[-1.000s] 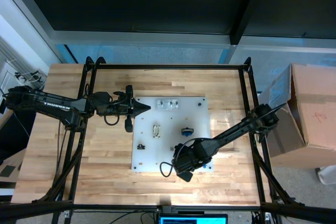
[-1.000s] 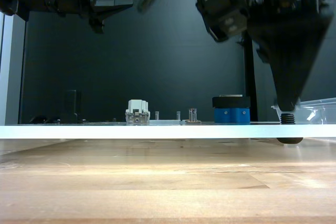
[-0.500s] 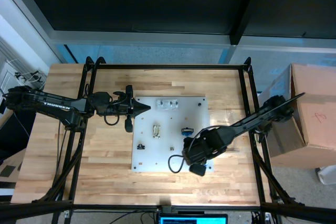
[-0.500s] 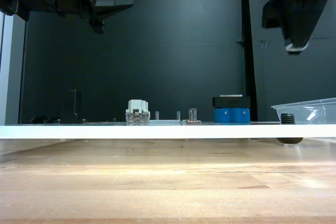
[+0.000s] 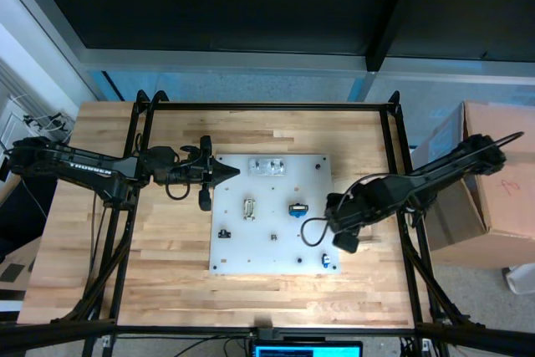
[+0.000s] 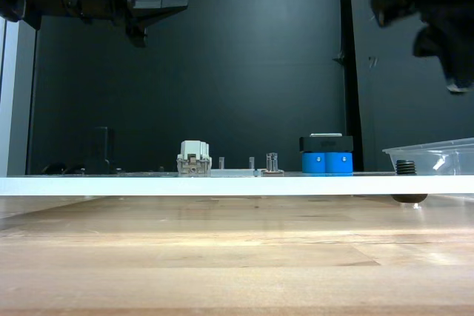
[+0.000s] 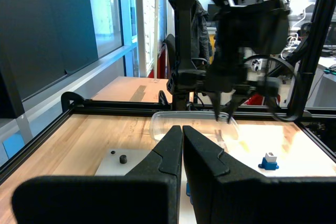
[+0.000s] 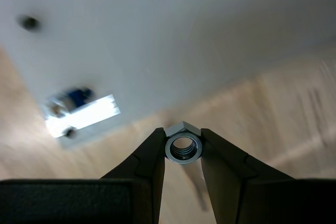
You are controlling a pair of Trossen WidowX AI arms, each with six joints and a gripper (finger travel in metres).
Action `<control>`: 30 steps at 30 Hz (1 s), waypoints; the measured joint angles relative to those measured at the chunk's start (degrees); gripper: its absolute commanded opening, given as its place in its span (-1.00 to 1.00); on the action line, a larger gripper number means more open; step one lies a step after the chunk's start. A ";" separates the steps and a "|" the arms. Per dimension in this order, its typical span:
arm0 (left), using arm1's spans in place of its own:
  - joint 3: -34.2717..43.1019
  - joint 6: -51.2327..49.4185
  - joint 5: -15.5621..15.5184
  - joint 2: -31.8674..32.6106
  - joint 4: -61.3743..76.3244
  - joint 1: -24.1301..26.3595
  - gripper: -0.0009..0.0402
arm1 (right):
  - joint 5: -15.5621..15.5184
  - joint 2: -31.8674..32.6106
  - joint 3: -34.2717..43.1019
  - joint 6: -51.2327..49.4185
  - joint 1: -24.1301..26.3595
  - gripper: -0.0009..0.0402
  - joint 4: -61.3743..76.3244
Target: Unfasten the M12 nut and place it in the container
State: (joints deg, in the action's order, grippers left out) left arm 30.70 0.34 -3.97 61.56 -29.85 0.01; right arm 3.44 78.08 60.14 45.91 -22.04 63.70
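Note:
The small silver nut (image 8: 183,128) is pinched between the fingers of my right gripper (image 8: 183,148), which is shut on it. In the low view the right gripper (image 6: 458,83) hangs high above the clear container (image 6: 444,155), well clear of the board. The black stud (image 6: 404,167) stands bare with its ribs showing. From above, the right gripper (image 5: 341,225) is off the white board's (image 5: 251,240) right edge, near the faint clear container (image 5: 361,191). My left gripper (image 5: 236,172) hovers shut over the board's far left edge, holding nothing (image 7: 182,129).
On the board stand a blue block (image 6: 326,162), a grey connector (image 6: 193,160) and a small silver post (image 6: 272,163). A cardboard box (image 5: 493,181) sits past the table's right edge. Black frame rails ring the table.
The right gripper has lifted off the stud with the nut and moved up and to the right, toward the container. The stud is left bare. The left arm has not moved.

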 measured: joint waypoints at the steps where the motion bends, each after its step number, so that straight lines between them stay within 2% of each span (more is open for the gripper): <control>1: 0.00 0.02 0.00 0.00 0.04 0.00 -0.96 | 0.00 -1.51 -1.49 0.00 0.22 -0.90 -0.07; 8: 0.00 0.00 0.00 0.00 0.00 0.00 -0.96 | -0.02 -8.96 -10.08 -0.02 2.54 -0.90 -0.24; 20: 0.00 0.02 0.00 0.00 -0.02 0.00 -0.96 | -0.07 -6.86 -22.93 0.07 2.71 -0.85 -12.39; 23: 0.00 0.02 0.00 0.00 0.00 0.00 -0.96 | -0.07 -6.62 -23.91 0.15 2.71 -0.67 -13.44; 30: 0.00 0.00 0.02 0.00 0.00 0.00 -0.96 | -0.04 -6.62 -24.04 0.20 2.75 0.01 -14.14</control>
State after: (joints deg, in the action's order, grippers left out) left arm 30.70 0.34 -3.95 61.56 -29.85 0.01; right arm 3.40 71.46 36.10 46.11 -19.29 49.56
